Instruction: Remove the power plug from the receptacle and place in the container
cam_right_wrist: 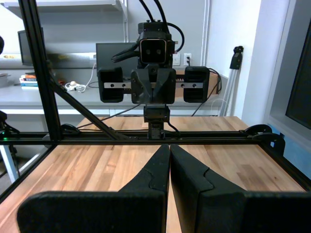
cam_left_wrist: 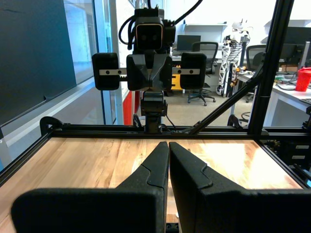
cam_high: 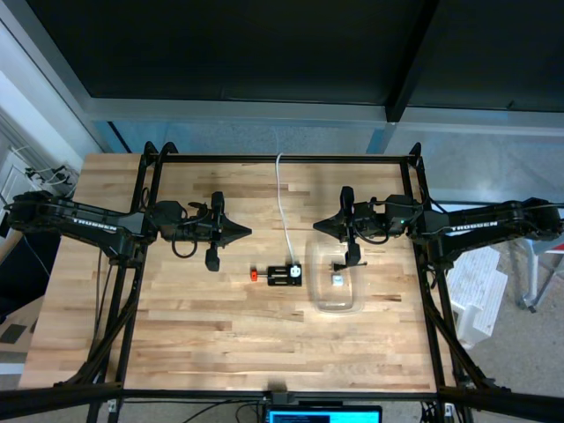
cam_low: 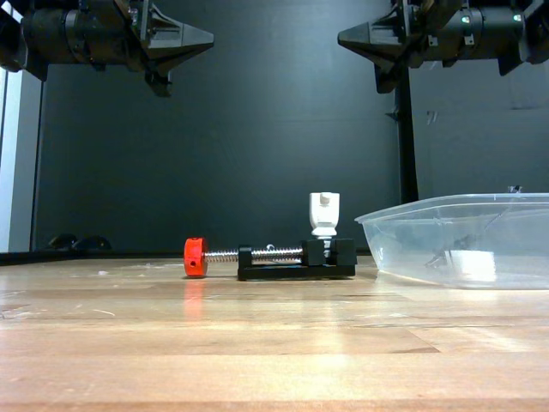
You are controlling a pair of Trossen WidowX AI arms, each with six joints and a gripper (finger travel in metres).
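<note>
High view: power plug (cam_high: 335, 263) lies inside container (cam_high: 352, 301), at 3 o'clock of receptacle (cam_high: 296, 272) clamped in vise (cam_high: 278, 276). Low view: left pincer (cam_low: 208, 36) and right pincer (cam_low: 342, 37) hang above surface (cam_low: 257, 343), well apart. Wrist views: each pincer's fingers pressed together.

Both arms are matte black, with white TROSSEN lettering on the forearms and black cables looping at the wrists. The left gripper (cam_high: 245, 232), nine o'clock over the counter (cam_high: 194, 317), and right gripper (cam_high: 319, 224), three o'clock, taper into wedge-shaped fingers (cam_left_wrist: 155, 165), apparently smooth plastic.
</note>
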